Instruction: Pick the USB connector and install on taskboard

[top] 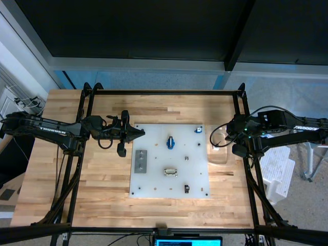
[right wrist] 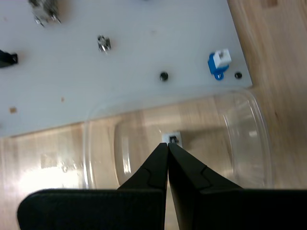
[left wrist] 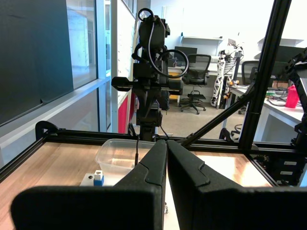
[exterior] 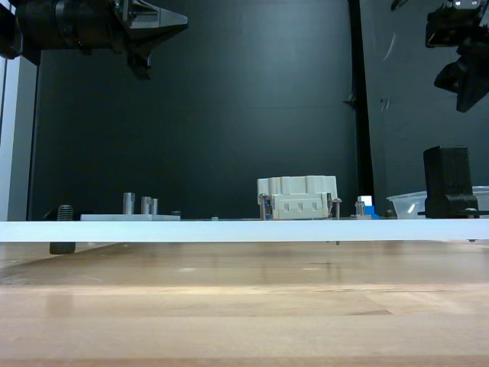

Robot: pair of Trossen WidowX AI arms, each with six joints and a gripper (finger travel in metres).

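High view: desk (top: 77,195) carries the white taskboard (top: 154,169); a clear tray (right wrist: 259,124) sits at its right edge. The left gripper (left wrist: 166,142) hovers above the board's left edge, jaws closed, empty. The right gripper (right wrist: 168,145) hangs over the tray, jaws closed, empty. The USB connector (right wrist: 171,139) lies inside the tray beneath them, detail indistinct.

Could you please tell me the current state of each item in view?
taskboard: flat on the table.
left gripper: jaws shut, raised over the taskboard's left edge.
right gripper: jaws shut, above the clear tray.
USB connector: lying in the clear tray, not installed.
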